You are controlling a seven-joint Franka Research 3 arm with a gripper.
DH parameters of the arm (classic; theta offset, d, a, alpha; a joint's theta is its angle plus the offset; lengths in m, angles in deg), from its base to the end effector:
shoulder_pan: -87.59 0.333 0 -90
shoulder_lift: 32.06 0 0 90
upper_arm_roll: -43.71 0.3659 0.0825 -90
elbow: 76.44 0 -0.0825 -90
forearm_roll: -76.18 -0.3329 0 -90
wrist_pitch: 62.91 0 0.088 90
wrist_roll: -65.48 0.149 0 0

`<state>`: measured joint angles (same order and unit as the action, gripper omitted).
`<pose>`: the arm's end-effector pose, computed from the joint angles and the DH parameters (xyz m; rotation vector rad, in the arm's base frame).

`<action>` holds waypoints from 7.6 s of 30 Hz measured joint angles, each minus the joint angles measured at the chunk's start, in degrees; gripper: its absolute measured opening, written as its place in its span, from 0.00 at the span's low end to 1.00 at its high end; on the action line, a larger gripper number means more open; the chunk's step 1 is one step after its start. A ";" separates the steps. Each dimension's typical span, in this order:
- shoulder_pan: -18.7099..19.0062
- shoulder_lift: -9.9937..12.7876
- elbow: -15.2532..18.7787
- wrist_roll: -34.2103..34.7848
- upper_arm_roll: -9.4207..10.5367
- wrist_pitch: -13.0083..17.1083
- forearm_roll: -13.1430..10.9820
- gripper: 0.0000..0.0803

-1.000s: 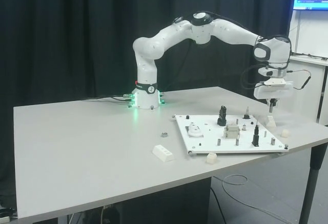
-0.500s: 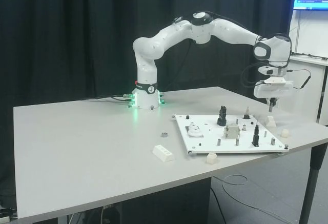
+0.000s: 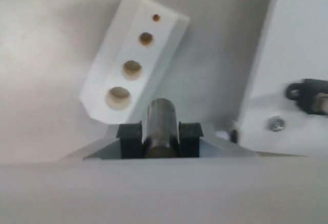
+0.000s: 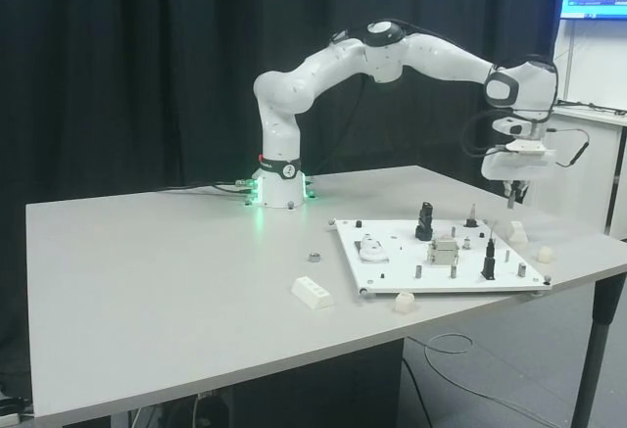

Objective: Insert round peg 4.

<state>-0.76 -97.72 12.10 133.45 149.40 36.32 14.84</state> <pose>0.4608 0.4791 0.2644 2.6719 -1.4728 -0.0398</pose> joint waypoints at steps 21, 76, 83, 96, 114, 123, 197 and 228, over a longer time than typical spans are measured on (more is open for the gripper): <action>3.75 0.08 7.88 -14.40 -10.23 -13.90 4.00 0.18; 7.20 -0.07 40.20 -68.79 -21.39 -3.31 2.06 0.18; 7.55 -0.09 43.39 -79.09 -21.40 -1.33 -0.40 0.18; 9.03 -0.40 49.38 -90.49 -20.99 2.24 -6.28 0.18; 11.55 -1.29 50.69 -91.20 -14.85 11.33 -10.14 0.18; 11.86 -1.82 50.69 -90.57 -13.25 13.54 -10.41 0.18; 5.45 -1.80 47.20 -92.72 -10.33 8.29 -13.73 0.18; 5.63 -1.82 47.37 -89.37 -10.38 8.03 -12.51 0.18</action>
<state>4.88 -99.54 59.47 44.07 139.02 44.35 2.33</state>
